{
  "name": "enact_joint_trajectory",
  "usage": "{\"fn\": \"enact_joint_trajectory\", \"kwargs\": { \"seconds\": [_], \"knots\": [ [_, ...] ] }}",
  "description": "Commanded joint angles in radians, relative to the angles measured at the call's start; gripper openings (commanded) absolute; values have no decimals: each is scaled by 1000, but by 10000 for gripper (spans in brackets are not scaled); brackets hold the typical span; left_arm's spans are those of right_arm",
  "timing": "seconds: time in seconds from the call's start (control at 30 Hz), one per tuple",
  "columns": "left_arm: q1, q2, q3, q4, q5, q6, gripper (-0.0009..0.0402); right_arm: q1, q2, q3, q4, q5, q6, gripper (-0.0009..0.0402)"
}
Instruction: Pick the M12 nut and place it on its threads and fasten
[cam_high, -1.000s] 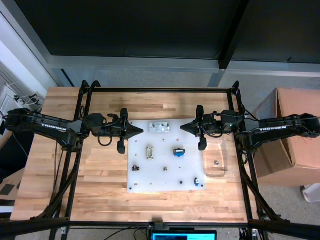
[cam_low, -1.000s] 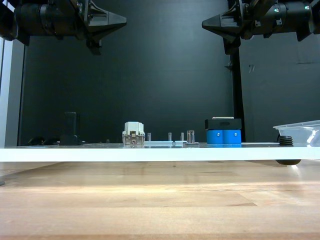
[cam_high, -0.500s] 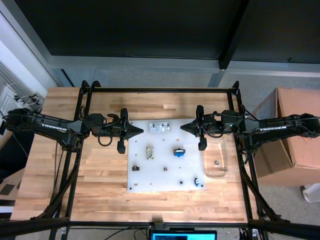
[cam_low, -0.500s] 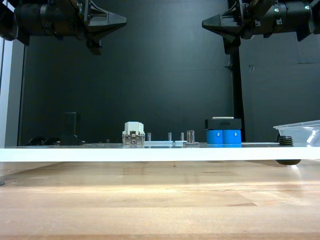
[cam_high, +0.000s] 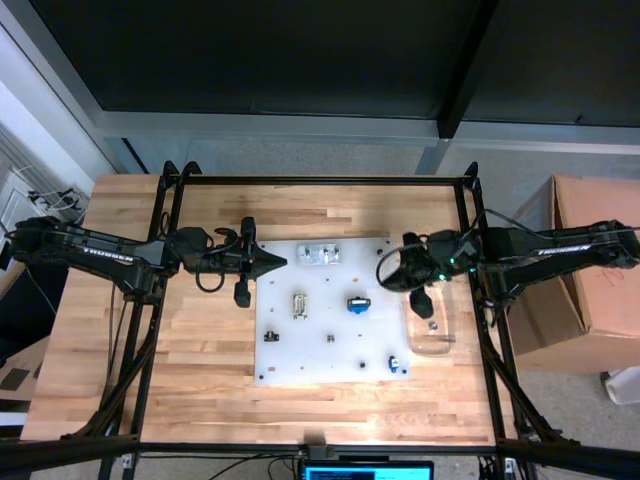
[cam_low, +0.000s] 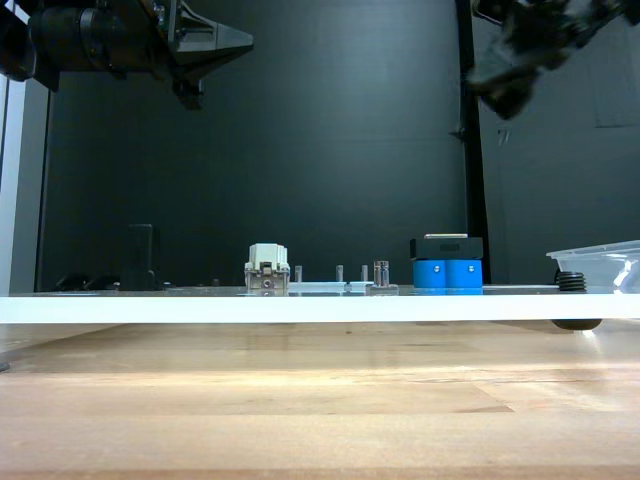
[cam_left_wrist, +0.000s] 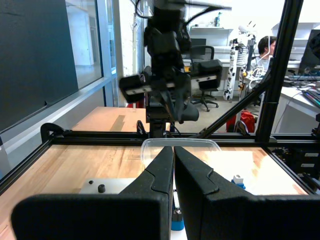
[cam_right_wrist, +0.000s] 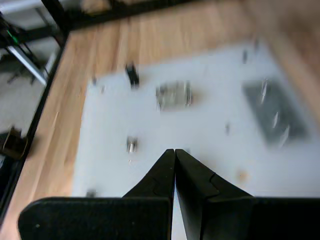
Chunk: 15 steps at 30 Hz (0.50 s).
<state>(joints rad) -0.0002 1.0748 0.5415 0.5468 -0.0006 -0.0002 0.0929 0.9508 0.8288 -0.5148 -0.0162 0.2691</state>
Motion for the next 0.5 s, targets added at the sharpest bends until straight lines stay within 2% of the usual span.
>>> {"fn": "enact_joint_trajectory", "kwargs": {
  "seconds": [0.03, 0.23, 0.5],
  "knots": [
    [0, 0, 0, 0, 0, 0, 0, 56, 1, 18, -117, 11, 98, 0],
    [0, 0, 0, 0, 0, 0, 0, 171, 1, 42, -313, 81, 232, 0],
    [0, 0, 0, 0, 0, 0, 0, 274, 54, 117, -555, 78, 367, 0]
  ]
}}
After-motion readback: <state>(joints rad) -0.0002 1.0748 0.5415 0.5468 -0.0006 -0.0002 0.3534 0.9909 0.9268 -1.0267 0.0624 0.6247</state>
